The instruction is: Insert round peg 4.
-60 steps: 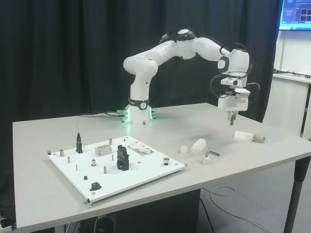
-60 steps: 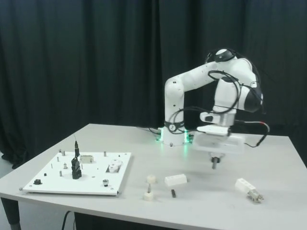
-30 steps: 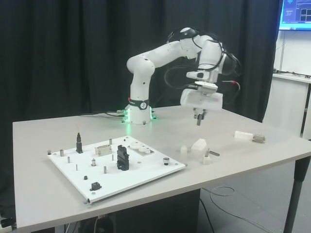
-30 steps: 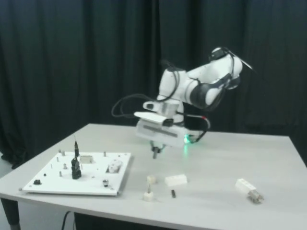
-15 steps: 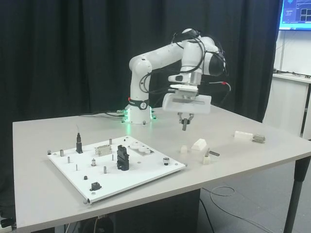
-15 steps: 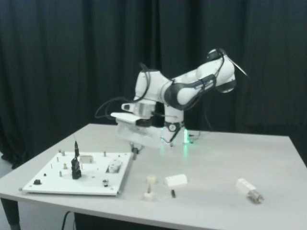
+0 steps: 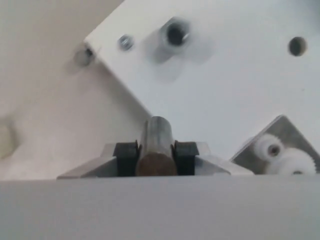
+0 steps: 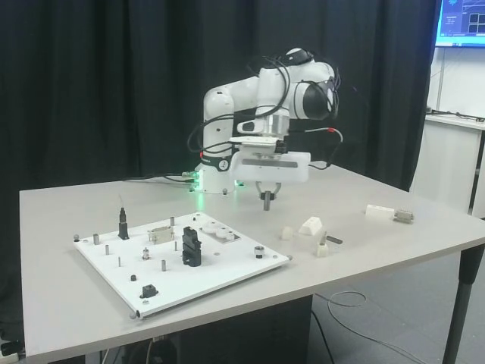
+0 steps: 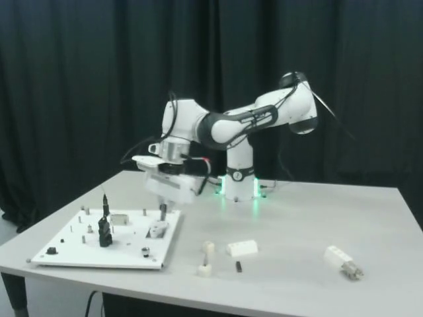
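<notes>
The round peg (image 7: pixel 157 150) is pinched between the gripper (image 7: pixel 156 156) pads, carried above the white board (image 7: pixel 240 90); misalignment with the open hole (image 7: pixel 297 46) ahead could cause jamming.

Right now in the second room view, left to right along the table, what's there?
White assembly board → gripper holding the round metal peg over the board's right side → small white post piece → white rectangular block → white plug with metal end.
</notes>
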Controlling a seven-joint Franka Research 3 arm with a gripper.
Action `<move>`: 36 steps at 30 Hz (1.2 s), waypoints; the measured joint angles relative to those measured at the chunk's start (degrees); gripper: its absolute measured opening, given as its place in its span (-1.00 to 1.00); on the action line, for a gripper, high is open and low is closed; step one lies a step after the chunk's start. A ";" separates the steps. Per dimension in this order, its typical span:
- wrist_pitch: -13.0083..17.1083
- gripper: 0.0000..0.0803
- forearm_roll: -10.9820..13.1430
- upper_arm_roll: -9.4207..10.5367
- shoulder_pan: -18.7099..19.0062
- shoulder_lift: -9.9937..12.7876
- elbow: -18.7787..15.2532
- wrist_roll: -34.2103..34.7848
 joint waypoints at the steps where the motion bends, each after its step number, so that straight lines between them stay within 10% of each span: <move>1: -0.09 -0.62 0.27 0.00 -0.58 0.13 0.19 0.31; 36: -8.60 -0.62 -0.22 1.60 -18.79 3.70 11.34 36.33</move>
